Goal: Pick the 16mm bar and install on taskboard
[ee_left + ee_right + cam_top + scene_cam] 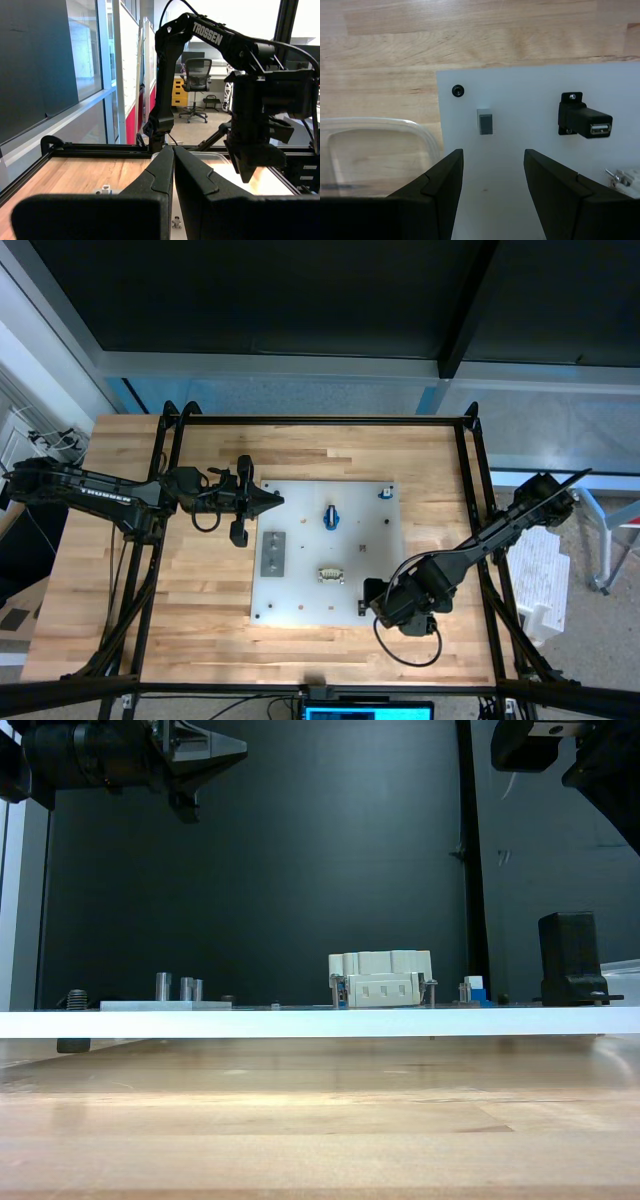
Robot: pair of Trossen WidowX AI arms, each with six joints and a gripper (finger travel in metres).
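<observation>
White, smooth plastic, the square taskboard lies flat on the planked wooden counter. Near its corner the 16mm bar, a stubby dull-grey peg, sits beside a boxy black connector, under the right pincer, whose fingers are apart. The left pincer hovers high by the board's far-left corner, tips together.

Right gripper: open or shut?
Open: right gripper fingers stand apart over the taskboard. Left gripper, fingers together, hovers at the board's left edge.
</observation>
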